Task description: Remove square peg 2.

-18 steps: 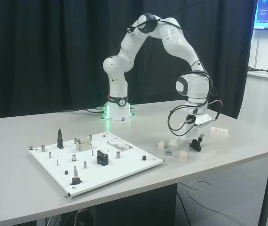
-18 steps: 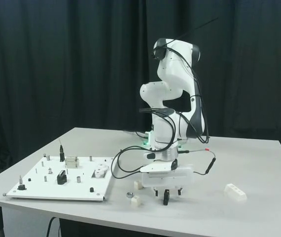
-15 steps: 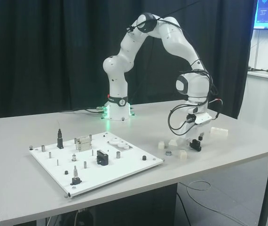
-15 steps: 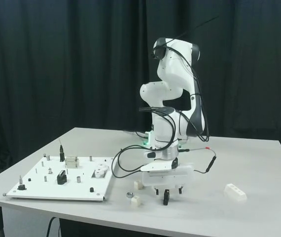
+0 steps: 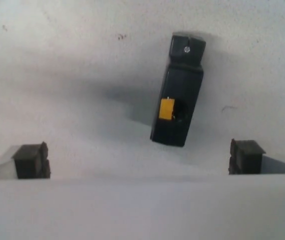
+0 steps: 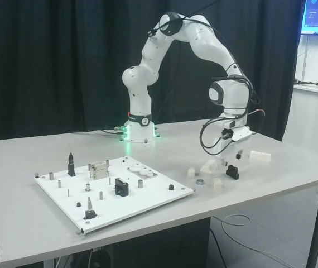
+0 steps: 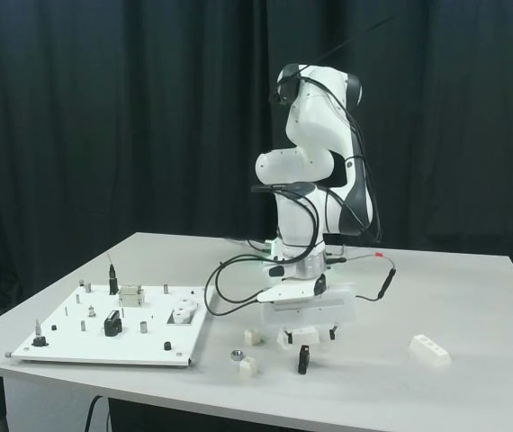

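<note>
A black square peg (image 5: 178, 95) lies flat on the grey table, free of the fingers. In the room views this peg (image 6: 232, 172) (image 7: 302, 359) rests near the table's front edge, right of the white board (image 6: 148, 195). My gripper (image 5: 138, 159) hangs above the peg, open, with nothing between its black fingertips (image 5: 30, 161). From the first room camera the gripper (image 6: 230, 158) is a short way above the table. The second room camera shows the gripper (image 7: 309, 335) just over the peg.
Small white blocks (image 6: 208, 166) (image 6: 217, 182) and a metal nut (image 6: 200, 181) lie beside the peg. A longer white block (image 7: 429, 349) lies further right. The board (image 7: 103, 346) carries several pegs and fittings. The arm's base (image 6: 139, 129) stands behind.
The gripper has risen off the table, leaving the black peg lying there. The arm's elbow has lifted as well.
</note>
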`<state>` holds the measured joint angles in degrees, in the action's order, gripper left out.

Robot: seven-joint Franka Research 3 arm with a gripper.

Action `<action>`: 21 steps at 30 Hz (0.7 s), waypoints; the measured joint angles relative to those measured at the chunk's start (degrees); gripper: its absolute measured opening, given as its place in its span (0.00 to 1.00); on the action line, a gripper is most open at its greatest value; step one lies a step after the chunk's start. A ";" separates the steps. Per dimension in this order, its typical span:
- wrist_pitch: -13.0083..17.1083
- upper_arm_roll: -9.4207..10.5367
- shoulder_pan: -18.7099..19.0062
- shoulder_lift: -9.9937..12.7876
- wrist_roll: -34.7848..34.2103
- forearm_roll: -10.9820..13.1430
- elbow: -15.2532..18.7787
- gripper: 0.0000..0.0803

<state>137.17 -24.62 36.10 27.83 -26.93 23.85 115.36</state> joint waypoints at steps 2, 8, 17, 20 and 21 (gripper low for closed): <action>-0.23 -0.03 0.00 -0.25 0.00 -0.47 0.00 1.00; -0.40 -0.04 0.00 -0.63 0.00 -1.82 0.00 1.00; -0.40 -0.05 -0.05 -0.67 -0.49 -1.86 -0.01 1.00; -0.40 -0.05 -0.12 -0.69 -0.80 -1.86 -0.03 1.00; -0.40 -0.05 -0.14 -0.70 -0.82 -1.86 -0.03 1.00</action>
<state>136.77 -24.67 35.96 27.13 -27.76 22.00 115.33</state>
